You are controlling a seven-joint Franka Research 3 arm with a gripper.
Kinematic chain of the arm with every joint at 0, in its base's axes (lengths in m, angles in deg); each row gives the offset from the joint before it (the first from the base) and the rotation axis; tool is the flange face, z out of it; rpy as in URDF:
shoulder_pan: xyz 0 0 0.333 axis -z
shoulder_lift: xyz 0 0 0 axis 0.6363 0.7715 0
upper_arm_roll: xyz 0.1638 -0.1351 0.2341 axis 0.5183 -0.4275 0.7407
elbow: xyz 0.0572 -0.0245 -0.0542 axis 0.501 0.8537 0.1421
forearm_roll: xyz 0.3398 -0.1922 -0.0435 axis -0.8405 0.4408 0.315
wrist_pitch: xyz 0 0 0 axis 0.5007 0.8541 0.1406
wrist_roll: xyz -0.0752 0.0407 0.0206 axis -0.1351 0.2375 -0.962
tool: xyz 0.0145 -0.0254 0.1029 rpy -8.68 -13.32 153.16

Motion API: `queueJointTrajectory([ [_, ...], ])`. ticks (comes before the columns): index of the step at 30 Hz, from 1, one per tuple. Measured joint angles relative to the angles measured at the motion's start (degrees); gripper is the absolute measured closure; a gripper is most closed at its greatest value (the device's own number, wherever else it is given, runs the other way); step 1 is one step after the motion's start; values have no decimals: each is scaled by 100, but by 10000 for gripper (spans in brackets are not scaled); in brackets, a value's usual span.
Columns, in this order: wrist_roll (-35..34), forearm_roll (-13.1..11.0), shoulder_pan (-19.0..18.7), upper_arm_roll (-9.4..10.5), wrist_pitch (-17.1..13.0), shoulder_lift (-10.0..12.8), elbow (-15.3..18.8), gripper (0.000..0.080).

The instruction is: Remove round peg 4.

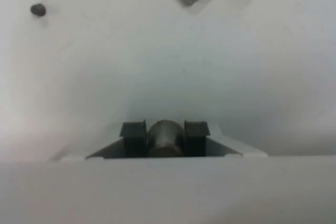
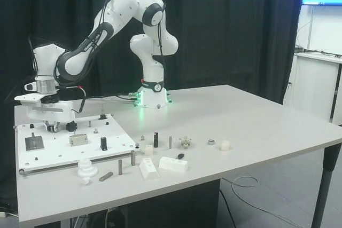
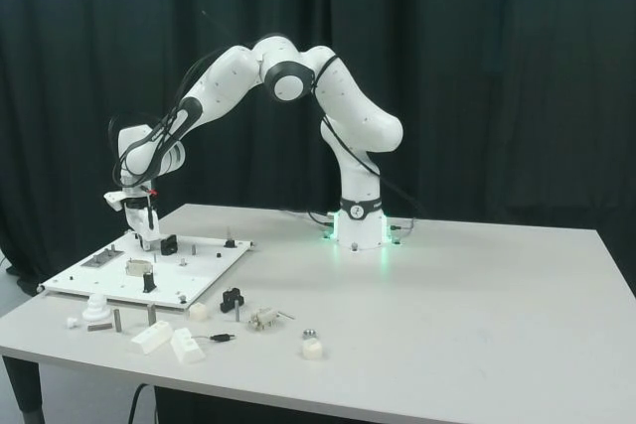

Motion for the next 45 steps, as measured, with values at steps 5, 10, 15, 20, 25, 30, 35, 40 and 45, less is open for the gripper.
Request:
queueJointTrajectory([
  [5,-42,-13,0,-7,12,-1,0,650],
  [10,-106,-13,-1,-9,16,-2,-1,650],
  [15,-118,-13,-1,-11,19,-1,-1,652],
  [20,-118,-13,-1,-11,22,-1,-3,652],
  [25,-97,11,-4,-11,28,-1,-7,652],
  [30,41,84,-12,-10,38,-2,-23,652],
  [35,290,157,-15,-10,59,-1,-44,652],
  [40,369,220,-19,-10,75,-1,-59,652],
  [45,371,290,-27,-10,81,-1,-71,652],
])
